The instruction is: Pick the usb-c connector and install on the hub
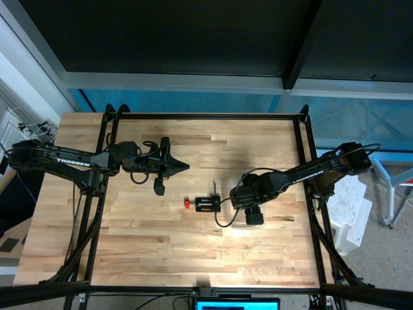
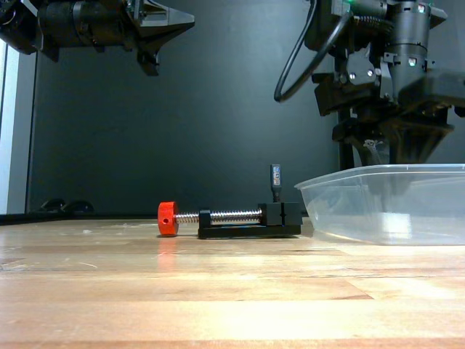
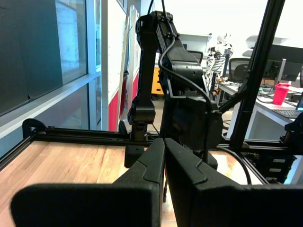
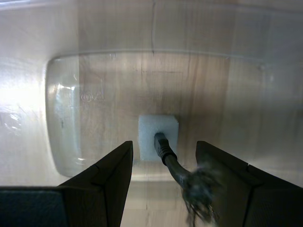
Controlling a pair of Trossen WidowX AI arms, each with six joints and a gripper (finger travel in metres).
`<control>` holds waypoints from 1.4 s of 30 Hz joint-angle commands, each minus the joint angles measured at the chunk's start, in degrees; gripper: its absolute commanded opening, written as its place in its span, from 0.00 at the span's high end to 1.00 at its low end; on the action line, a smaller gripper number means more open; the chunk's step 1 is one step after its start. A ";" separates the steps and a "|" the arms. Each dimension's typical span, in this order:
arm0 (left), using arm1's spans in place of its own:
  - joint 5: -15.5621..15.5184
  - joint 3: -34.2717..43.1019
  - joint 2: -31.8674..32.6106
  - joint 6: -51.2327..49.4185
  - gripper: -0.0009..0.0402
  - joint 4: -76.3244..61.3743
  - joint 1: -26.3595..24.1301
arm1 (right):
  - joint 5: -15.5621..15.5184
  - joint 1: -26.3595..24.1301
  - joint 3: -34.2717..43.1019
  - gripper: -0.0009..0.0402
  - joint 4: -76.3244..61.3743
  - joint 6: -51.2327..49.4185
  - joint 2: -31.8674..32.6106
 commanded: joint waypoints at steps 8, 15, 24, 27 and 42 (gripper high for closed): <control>0.00 0.00 0.02 0.00 0.98 0.00 0.00 | -0.37 0.11 -2.21 0.58 3.17 -0.26 0.07; 0.00 0.00 0.02 0.00 0.98 0.02 0.00 | -0.35 0.11 -2.21 0.65 3.54 -0.28 0.07; 0.00 0.00 0.02 0.00 0.98 0.02 0.02 | -0.33 0.09 -2.21 0.75 3.58 -0.26 -0.07; 0.00 0.00 0.02 0.00 0.98 0.00 0.02 | -0.33 0.09 -2.21 0.79 3.61 -0.26 -0.07; 0.00 0.00 0.02 0.00 0.98 0.00 0.00 | -0.33 0.07 -2.21 0.98 4.02 -0.26 -0.07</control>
